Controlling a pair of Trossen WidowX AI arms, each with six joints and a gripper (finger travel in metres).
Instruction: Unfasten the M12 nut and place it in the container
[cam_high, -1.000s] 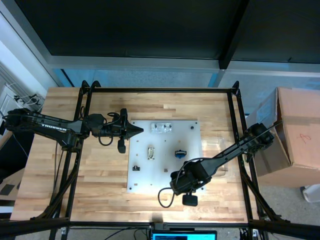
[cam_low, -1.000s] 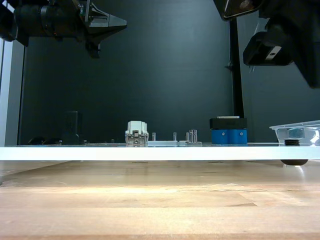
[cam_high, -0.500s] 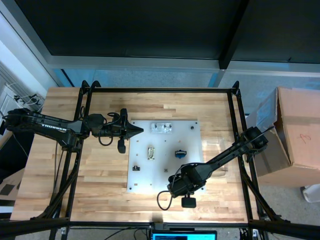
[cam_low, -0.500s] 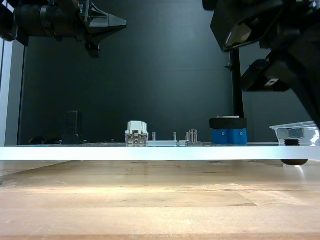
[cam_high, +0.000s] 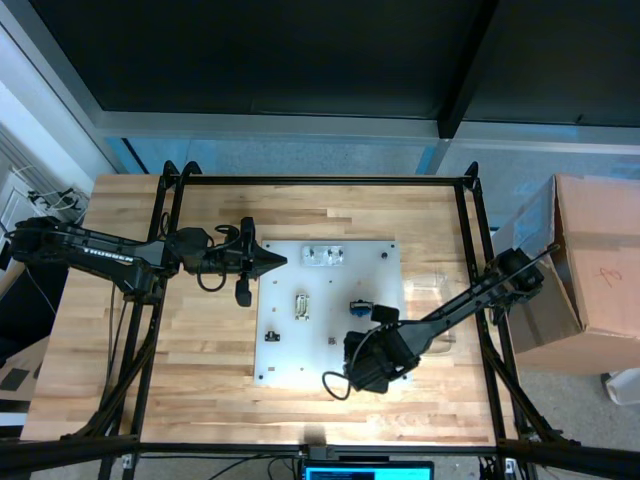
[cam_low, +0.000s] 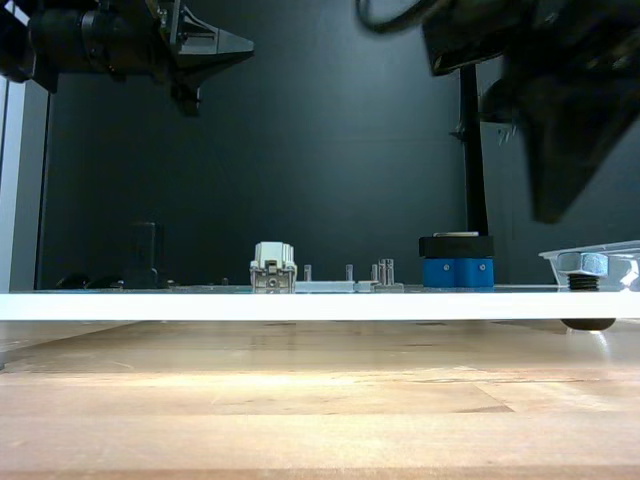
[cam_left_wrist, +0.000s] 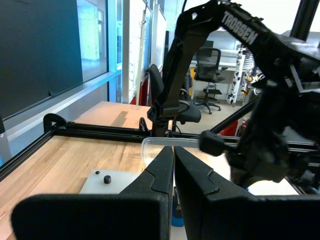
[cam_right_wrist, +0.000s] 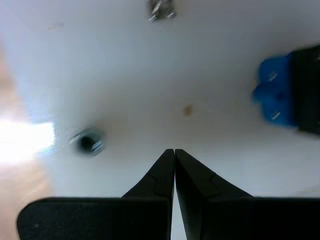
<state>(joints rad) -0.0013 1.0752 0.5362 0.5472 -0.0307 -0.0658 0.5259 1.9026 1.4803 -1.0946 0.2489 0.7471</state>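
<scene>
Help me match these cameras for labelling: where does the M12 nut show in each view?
High view: hidden beneath the right end effector, shut, over the near right edge of the board.
Low view: M12 nut on its stud, far right.
Right wrist view: M12 nut seen from above, apart from the fingertips.
Left wrist view: absent; left end effector, shut, hangs over the board's far left.
Shared landmark: the blue block.
</scene>
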